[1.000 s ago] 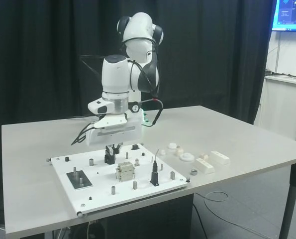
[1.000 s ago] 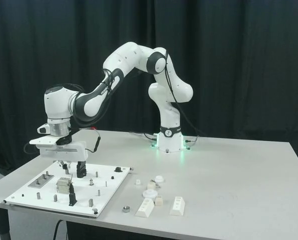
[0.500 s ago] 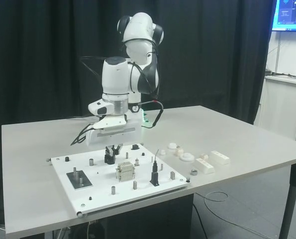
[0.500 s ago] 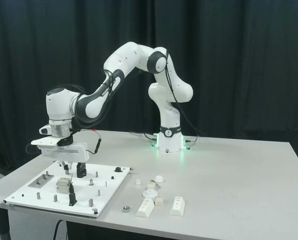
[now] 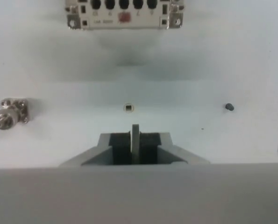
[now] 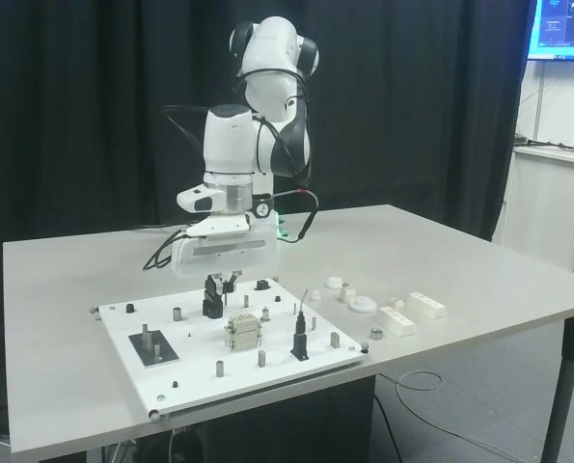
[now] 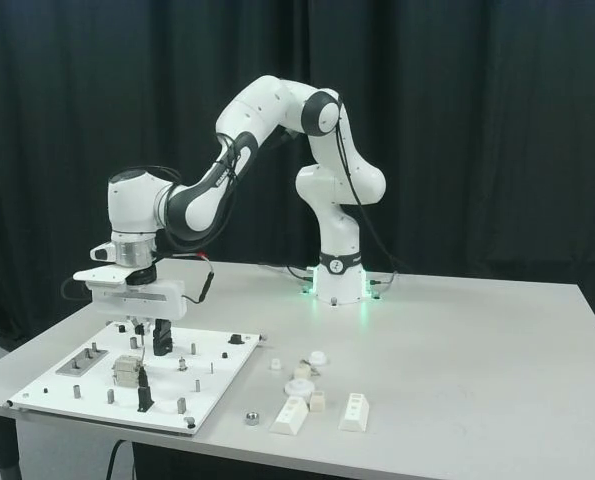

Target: Insert square peg 1.

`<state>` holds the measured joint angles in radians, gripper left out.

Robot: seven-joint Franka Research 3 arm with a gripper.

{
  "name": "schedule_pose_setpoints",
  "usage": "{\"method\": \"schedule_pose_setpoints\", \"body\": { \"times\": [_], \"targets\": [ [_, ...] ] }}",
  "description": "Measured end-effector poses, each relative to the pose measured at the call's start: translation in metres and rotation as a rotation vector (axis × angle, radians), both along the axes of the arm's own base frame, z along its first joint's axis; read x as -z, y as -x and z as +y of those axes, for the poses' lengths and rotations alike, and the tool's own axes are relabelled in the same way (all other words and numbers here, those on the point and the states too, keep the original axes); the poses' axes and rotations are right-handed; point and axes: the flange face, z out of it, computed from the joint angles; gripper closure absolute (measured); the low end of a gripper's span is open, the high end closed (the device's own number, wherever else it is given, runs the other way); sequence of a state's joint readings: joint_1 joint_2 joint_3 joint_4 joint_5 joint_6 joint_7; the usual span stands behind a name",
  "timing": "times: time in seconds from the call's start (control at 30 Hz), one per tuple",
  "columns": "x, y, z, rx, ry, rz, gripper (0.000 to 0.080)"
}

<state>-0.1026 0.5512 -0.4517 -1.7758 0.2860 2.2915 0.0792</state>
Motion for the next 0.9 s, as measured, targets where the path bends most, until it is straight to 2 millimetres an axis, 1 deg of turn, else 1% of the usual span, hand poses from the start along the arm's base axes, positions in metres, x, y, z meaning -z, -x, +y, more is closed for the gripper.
{"method": "schedule_pose_setpoints", "body": {
  "times": [0.17,0.33,0.63,0.9],
  "targets": [
    [-0.002,0.009,0.005,-0.007,0.022,-0.039,0.0768],
    [-0.002,0.013,0.008,-0.042,0.041,-0.063,0.0768],
    [0.000,0.012,0.012,-0.094,0.045,-0.062,0.0768],
    [0.005,0.010,0.012,-0.098,0.047,-0.055,0.0768]
  ]
}}
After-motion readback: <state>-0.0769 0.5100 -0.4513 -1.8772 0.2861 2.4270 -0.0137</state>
